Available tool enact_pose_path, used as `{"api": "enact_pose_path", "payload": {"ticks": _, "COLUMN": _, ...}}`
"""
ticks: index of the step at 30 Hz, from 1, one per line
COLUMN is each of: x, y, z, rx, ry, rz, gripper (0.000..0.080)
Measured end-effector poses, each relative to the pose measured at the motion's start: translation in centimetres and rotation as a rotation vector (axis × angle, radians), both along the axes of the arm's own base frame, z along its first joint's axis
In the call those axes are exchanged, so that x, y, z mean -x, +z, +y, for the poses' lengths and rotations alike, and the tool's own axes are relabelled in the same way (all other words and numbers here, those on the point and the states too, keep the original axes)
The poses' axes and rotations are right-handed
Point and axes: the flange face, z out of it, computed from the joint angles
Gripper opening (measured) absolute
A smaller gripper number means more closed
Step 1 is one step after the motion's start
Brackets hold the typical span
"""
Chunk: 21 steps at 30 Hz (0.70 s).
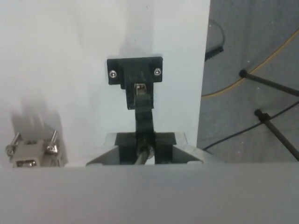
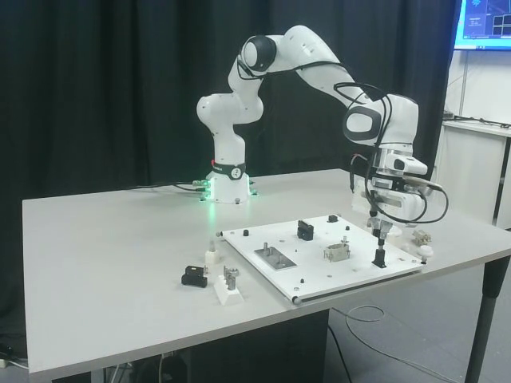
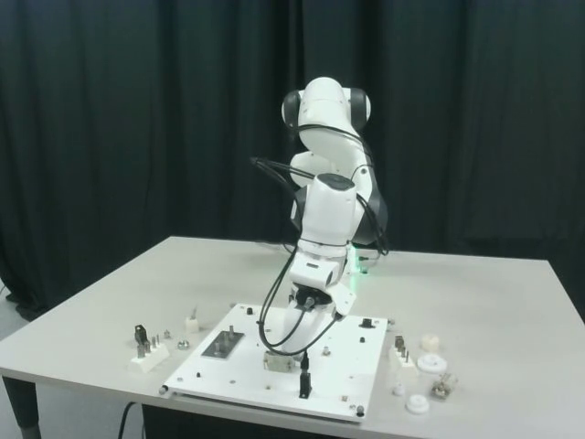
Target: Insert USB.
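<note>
One white arm (image 2: 319, 72) on my screens, bolted to the grey table (image 2: 104, 247) and reaching out over the white board (image 2: 319, 271) near the table's front edge.

Gripper (image 2: 378, 227) hangs above the board's corner farthest from the arm's base side in the first room view; in the second room view the gripper (image 3: 306, 302) is over the board's near middle. Fingers pinch the black USB plug (image 1: 142, 114) between them, as best I read the wrist view: the plug's body runs straight out from between the fingertips (image 1: 187, 151), cable trailing back into the gap.

USB plug's metal end sits at the mouth of the black socket block (image 1: 134, 74), which is fixed to the board with two screws. Whether the tip is already inside or only touching, I cannot tell. From the first room view the plug (image 2: 380, 254) stands upright on the board, directly under the gripper; the second room view agrees (image 3: 304, 380).

A black cable (image 3: 274, 320) loops from the wrist down toward the plug.

Other fixtures on the board: a grey metal plate (image 2: 273, 257), a small black block (image 2: 305, 230), a metal connector housing (image 2: 337, 251). A grey multi-pin connector (image 1: 32, 154) lies just beside the socket block in the wrist view.

Off the board, on the table: a small black part (image 2: 192, 276) and white holders (image 2: 227, 289).
</note>
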Motion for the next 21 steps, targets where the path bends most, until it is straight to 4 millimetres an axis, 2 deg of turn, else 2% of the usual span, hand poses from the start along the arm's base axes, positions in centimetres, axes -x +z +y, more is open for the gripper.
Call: {"api": "enact_pose_path", "payload": {"ticks": 21, "x": 0.08, "y": -0.07, "z": 0.59, "rx": 0.029, "ry": 0.047, "rz": 0.000, "gripper": 0.0070}}
